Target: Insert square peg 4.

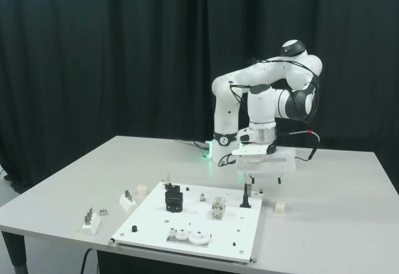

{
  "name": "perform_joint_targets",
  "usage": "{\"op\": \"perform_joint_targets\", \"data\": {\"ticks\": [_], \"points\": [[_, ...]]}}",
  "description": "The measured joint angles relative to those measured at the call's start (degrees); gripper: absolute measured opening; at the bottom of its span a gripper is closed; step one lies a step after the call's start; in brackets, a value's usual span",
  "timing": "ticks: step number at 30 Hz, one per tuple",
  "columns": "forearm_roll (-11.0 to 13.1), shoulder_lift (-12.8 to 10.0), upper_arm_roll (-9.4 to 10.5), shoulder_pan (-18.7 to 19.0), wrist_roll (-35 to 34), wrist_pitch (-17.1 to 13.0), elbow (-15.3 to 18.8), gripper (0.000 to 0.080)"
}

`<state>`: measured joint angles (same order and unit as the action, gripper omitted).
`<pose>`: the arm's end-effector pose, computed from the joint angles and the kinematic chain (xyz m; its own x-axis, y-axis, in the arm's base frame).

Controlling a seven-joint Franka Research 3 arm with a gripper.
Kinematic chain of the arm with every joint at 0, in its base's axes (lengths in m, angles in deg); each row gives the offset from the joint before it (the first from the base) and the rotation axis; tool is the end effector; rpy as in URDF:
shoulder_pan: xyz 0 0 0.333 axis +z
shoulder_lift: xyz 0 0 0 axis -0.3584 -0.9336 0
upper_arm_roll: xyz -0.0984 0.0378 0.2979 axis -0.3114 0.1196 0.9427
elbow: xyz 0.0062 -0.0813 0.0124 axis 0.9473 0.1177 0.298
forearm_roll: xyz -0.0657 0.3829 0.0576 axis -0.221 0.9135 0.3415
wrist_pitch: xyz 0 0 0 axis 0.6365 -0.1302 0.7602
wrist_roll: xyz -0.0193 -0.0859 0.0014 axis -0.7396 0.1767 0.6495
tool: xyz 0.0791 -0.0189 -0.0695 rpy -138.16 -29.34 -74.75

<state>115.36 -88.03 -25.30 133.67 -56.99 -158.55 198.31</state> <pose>0.4109 0.2033 0.2405 0.7366 -0.6686 -0.1026 -0.6740 -0.7382 -0.0286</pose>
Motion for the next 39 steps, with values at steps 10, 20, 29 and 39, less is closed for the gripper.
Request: {"op": "perform_joint_targets", "data": {"ticks": [10,20,29,39], "points": [[0.0,0.0,0.32,0.1,-0.5,-0.7,0.0,0.08],[-0.1,0.0,0.68,-0.1,-0.5,-1.8,0.3,0.08],[-0.1,0.0,1.67,-0.7,-0.5,-3.1,0.9,0.08],[-0.1,0.0,2.24,-1.6,-0.4,-4.0,0.9,0.08]]}}
